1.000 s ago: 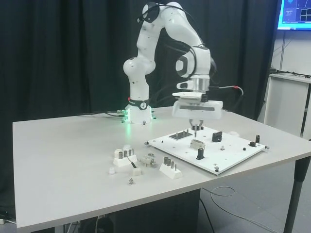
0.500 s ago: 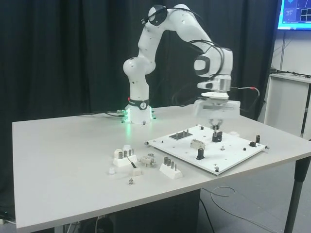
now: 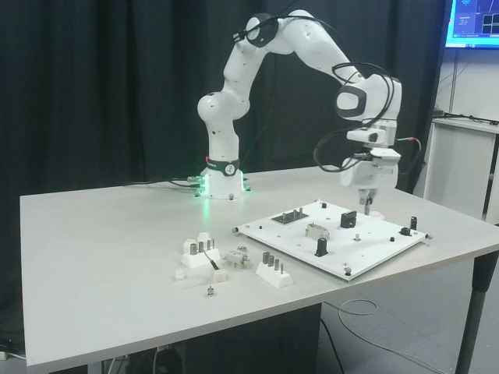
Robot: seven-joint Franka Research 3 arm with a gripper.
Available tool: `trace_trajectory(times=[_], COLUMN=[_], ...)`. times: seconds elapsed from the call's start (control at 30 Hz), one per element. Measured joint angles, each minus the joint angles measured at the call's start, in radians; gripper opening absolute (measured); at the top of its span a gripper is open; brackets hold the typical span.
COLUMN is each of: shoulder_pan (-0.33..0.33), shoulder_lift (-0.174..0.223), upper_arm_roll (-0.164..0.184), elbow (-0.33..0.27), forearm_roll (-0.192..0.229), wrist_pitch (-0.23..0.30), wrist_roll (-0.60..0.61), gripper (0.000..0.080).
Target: Insert Ethernet.
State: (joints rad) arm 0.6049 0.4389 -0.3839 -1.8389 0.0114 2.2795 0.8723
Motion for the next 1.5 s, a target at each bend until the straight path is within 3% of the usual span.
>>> trace_trajectory(times=[0.3,0.57,0.97,1.5], shoulder_pan=[-0.001,-0.002,-0.003,0.001], shoulder_lift=[0.066,0.135,0.225,0.27], upper_arm_roll=[0.038,0.064,0.095,0.145], elbow=[0.102,0.211,0.351,0.404], forearm_roll=[0.0,0.005,0.074,0.1], wrist_pitch=[-0.055,-0.148,-0.265,-0.303], wrist_roll=[-0.086,-0.089,-0.089,-0.095], gripper=[0.007,0.007,0.007,0.007])
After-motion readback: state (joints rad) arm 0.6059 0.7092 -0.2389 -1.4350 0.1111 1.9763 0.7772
